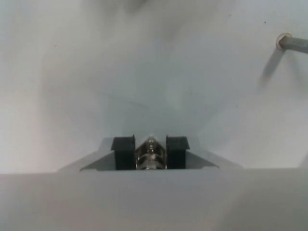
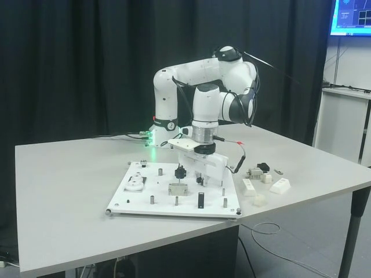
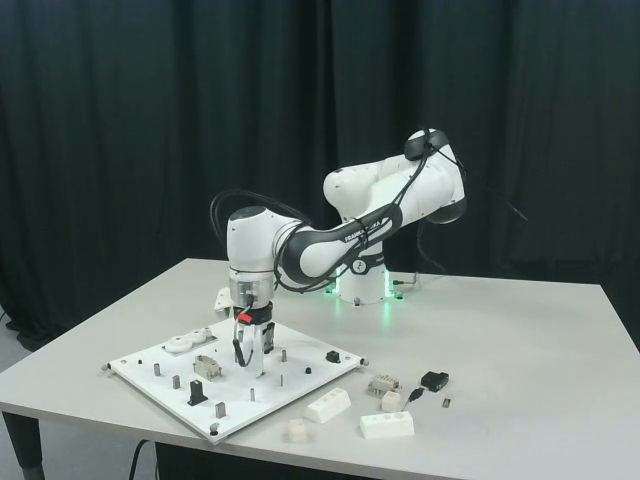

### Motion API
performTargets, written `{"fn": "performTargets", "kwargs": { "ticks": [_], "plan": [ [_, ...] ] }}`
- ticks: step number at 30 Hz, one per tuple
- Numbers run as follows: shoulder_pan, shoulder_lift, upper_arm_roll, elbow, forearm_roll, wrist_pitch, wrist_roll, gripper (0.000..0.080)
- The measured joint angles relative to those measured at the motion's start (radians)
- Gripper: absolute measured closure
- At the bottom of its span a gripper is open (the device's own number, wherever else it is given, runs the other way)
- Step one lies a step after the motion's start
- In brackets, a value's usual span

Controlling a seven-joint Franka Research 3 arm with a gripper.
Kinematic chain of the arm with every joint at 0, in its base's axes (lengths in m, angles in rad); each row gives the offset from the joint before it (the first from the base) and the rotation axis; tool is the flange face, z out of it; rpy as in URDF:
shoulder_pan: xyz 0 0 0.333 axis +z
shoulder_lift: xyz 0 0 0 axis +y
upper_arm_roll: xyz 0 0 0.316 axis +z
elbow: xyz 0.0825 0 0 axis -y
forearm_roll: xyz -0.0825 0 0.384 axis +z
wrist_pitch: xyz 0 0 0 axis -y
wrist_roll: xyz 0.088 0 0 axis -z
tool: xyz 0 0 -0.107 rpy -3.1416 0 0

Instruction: Remove BNC.

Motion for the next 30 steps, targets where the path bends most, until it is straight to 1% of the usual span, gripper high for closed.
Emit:
{"fn": "performTargets", "kwargs": {
  "ticks": [5,15,30],
  "plan": [
    [0.000,0.000,0.000,0.000,0.000,0.000,-0.010,0.0669],
    [0.000,0.000,0.000,0.000,0.000,0.000,-0.073,0.0669],
    [0.001,0.000,0.001,0.003,0.000,0.000,-0.255,0.0669]
  ]
}}
